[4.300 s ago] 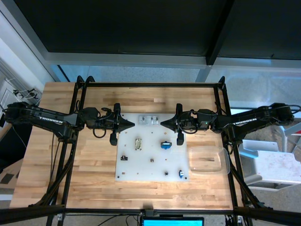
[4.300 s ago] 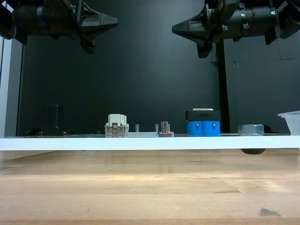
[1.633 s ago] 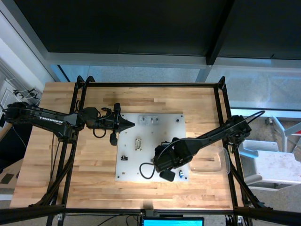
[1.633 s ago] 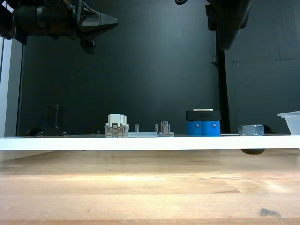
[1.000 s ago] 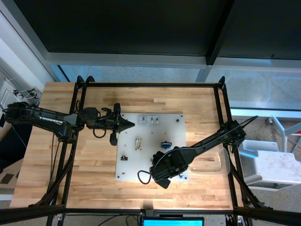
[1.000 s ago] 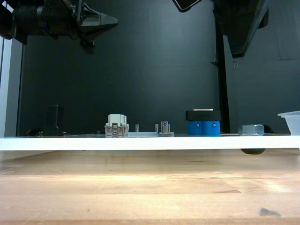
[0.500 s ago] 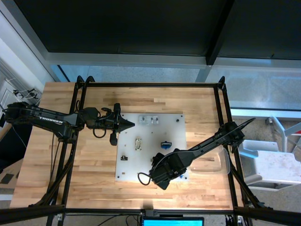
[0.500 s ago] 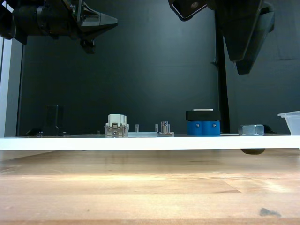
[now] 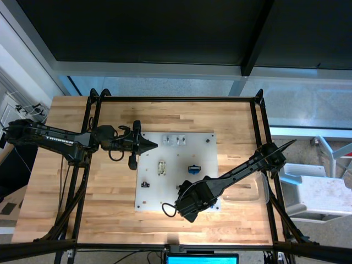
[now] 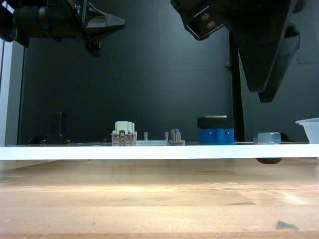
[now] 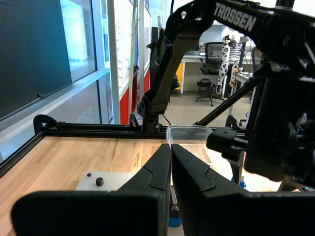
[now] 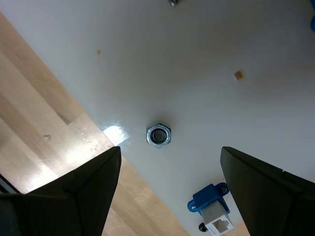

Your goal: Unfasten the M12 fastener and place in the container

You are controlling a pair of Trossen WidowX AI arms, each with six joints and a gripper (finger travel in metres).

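Robotics lab, office-type rm. Wood bench (image 9: 110, 181) w/ black frame (image 9: 176, 99), Trossen arms (image 9: 52, 138) on it. Office chairs (image 11: 204, 87) & big windows (image 11: 78, 34) in bkgd.

M12 nut (image 12: 158, 135): small silver hexagon, seated level on its stud, dark stud end showing in its bore, run down against the white board (image 12: 206, 44) near its near right edge | container (image 9: 248, 193): clear rounded-corner tub, thick rim, upright, mouth up, on the wooden table (image 9: 110, 220) just beside the board's right edge
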